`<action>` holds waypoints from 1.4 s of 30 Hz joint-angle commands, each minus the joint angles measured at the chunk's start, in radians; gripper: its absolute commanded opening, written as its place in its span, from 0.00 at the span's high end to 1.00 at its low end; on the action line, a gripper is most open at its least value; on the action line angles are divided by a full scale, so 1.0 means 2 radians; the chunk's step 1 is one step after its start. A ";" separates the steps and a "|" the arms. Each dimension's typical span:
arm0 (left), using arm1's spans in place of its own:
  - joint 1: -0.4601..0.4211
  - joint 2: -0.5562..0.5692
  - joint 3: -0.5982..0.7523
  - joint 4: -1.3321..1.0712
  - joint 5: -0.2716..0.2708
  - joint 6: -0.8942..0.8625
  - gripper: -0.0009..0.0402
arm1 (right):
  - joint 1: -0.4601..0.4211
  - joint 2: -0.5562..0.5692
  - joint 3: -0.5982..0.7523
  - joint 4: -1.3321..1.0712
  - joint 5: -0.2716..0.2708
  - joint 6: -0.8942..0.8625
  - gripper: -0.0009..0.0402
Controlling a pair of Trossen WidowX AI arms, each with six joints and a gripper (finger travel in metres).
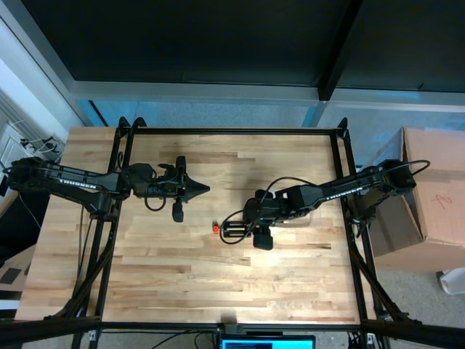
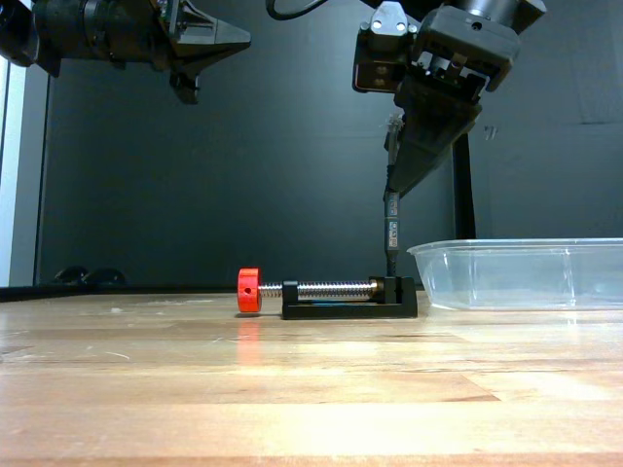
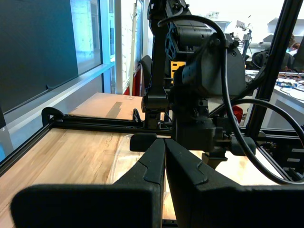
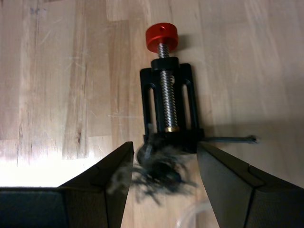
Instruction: Remove the USB-C connector from the USB-C receptacle and place in the container
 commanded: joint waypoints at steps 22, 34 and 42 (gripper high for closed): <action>0.000 0.000 0.000 0.000 0.000 0.000 0.98 | 0.012 -0.001 -0.044 0.080 0.001 -0.003 0.95; 0.000 0.000 0.000 0.000 0.000 0.000 0.98 | 0.012 -0.005 -0.044 0.084 0.002 -0.003 0.98; 0.000 0.000 0.000 0.000 0.000 0.000 0.98 | 0.014 -0.014 -0.044 0.081 0.013 -0.003 0.98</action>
